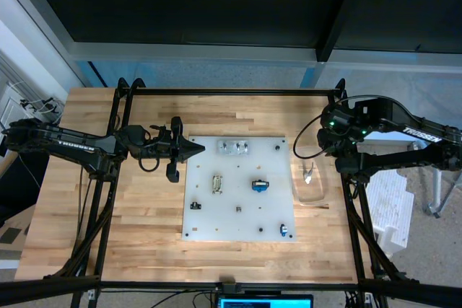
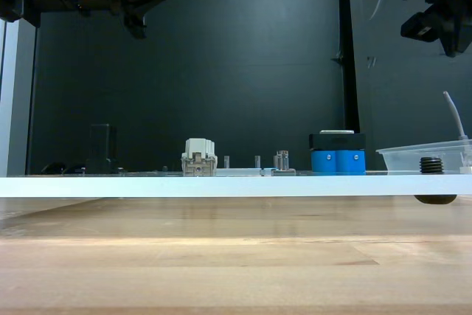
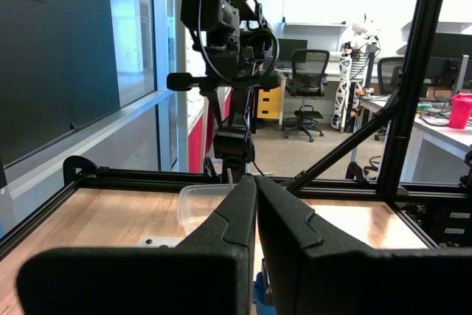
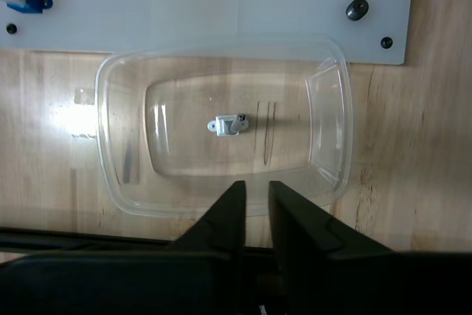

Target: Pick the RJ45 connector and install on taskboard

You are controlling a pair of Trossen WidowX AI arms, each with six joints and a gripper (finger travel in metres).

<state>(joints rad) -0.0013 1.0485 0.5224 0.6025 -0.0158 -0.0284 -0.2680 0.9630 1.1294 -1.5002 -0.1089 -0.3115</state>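
The RJ45 connector is a tiny pale plug lying alone on the floor of a clear plastic tray; from above the RJ45 connector shows as a small speck. My right gripper hangs high over the tray, pointing down, open by only a narrow gap with nothing in it; the right gripper is well clear of the plug. The white taskboard lies flat mid-table. My left gripper is shut and empty, held level high above the board's left edge.
The clear tray sits on the wood just right of the taskboard. Small fittings stand on the board: a blue one, a beige one, a silver block. A black frame rail runs along the far edge.
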